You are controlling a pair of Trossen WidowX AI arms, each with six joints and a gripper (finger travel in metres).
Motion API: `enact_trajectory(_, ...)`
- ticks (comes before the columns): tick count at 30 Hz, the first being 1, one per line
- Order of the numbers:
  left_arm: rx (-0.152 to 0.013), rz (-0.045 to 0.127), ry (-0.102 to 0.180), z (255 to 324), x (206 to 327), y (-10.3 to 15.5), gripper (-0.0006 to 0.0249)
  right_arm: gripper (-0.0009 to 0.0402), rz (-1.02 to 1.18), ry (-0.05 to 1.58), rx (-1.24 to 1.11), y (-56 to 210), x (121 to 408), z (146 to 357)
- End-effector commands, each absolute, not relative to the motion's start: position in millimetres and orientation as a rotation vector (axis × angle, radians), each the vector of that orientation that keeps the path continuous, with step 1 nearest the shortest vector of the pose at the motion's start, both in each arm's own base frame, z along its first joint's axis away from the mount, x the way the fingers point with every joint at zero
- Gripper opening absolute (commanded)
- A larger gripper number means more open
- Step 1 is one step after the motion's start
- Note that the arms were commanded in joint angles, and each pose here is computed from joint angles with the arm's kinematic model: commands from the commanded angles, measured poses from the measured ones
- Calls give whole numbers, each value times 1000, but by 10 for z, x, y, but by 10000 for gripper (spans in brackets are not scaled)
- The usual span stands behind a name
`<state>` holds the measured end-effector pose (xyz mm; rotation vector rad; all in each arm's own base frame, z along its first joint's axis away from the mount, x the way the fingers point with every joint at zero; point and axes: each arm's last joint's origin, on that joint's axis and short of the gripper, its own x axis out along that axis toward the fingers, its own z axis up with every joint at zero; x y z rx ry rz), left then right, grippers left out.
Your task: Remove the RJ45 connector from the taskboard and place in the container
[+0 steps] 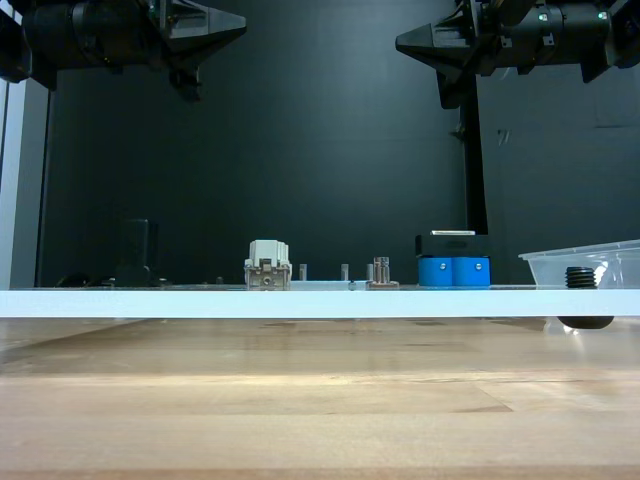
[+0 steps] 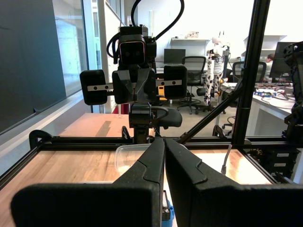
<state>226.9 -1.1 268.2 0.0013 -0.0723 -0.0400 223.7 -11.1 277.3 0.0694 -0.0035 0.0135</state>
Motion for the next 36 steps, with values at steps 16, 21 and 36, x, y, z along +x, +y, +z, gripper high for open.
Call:
enact_trajectory(16,1,-40,-73,2682,2269,-11,0,0,13,-4,70,-110,2238,2772)
enact_trajectory(21,1,-40,-73,2682,2269,-11,0,0,16,13,73,-106,2256,2752)
enact_trajectory(36,1,-40,-73,2682,2269,-11,0,0,50,578,86,180,2146,2935)
